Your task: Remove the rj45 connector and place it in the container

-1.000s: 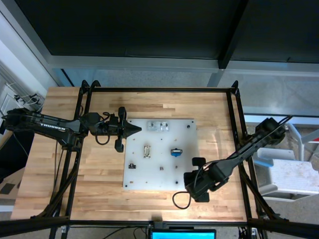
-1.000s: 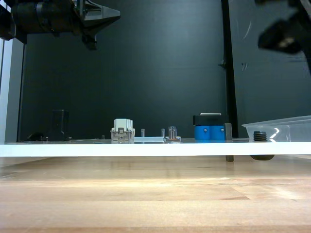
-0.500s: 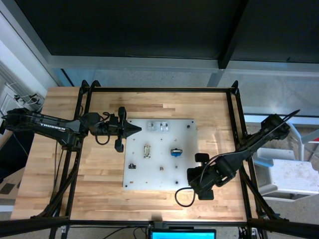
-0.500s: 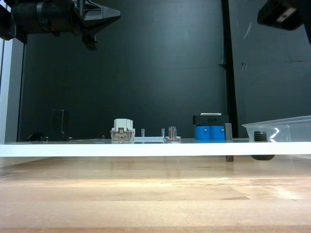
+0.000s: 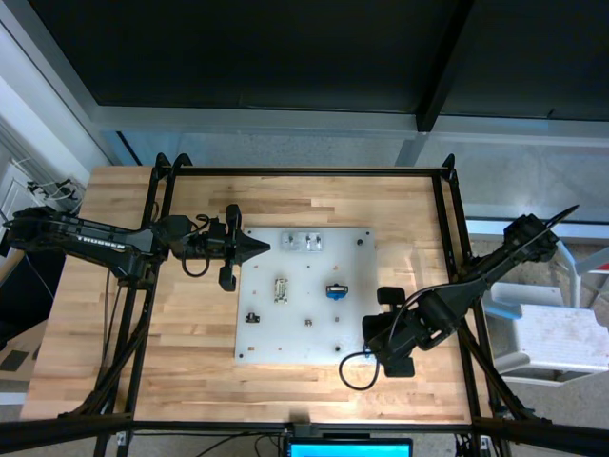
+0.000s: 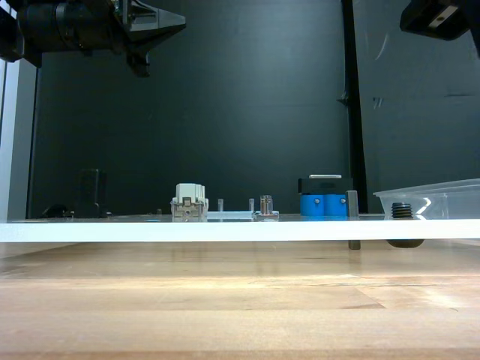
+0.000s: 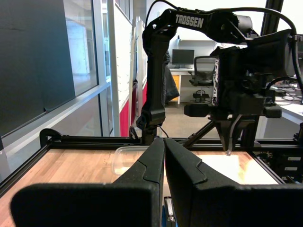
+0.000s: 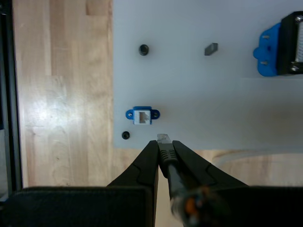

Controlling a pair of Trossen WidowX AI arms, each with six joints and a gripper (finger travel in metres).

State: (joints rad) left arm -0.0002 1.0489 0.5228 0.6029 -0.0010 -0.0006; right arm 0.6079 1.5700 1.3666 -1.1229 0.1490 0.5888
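One white board (image 5: 285, 333) lies on the wooden table (image 5: 190, 314). Left gripper (image 5: 261, 247), 10 o'clock, jaws clenched; right gripper (image 8: 163, 142), 5 o'clock, grasping the rj45 connector (image 8: 164, 138).

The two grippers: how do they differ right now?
The left gripper is shut on nothing, while the right gripper is shut on the rj45 connector. The left gripper points level, high over the left edge of the white board; the right gripper points straight down over the board's near edge. Both are black and hang above the board.
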